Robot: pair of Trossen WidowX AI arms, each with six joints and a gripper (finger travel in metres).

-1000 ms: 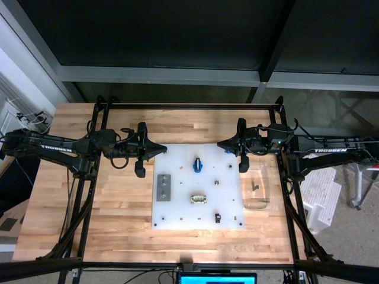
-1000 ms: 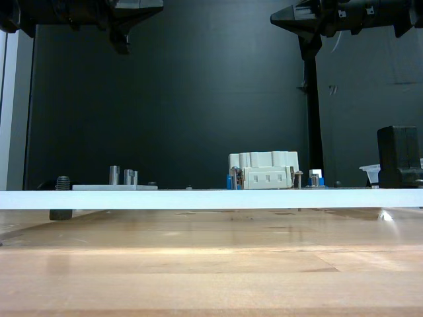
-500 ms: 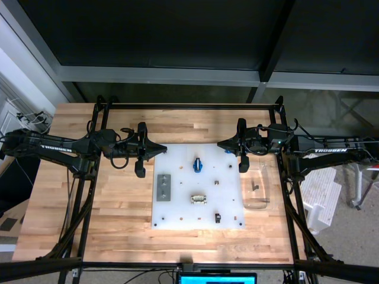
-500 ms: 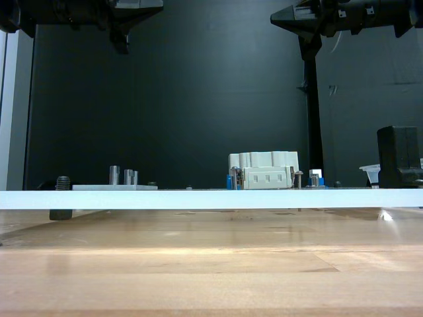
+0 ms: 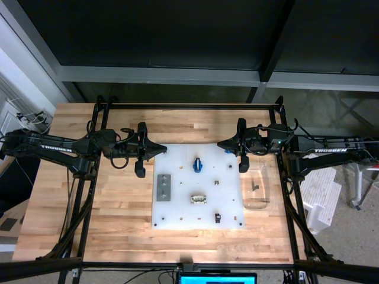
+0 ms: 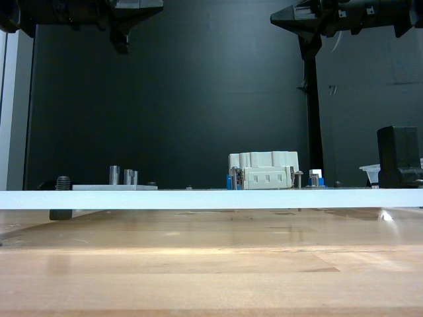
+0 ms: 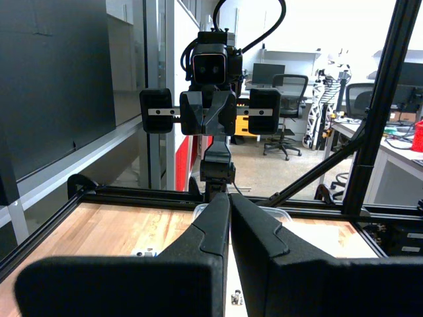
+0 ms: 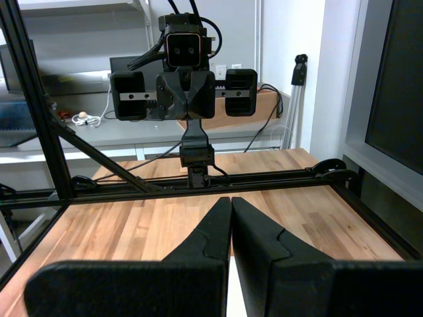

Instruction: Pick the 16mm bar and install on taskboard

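A small dark piece lies free in the clear tray to the right of the white taskboard; I cannot tell whether it is the 16mm bar. My left gripper hovers shut over the board's far left corner and holds nothing. Opposite it, my right gripper hangs shut and empty over the far right corner. The wrist views show each pair of fingers pressed together, left gripper and right gripper. In the low view both grippers, left and right, sit high above the board.
On the board stand a grey plate with pegs, a blue fitting, a white connector and a small black block. A black frame runs around the wooden table.
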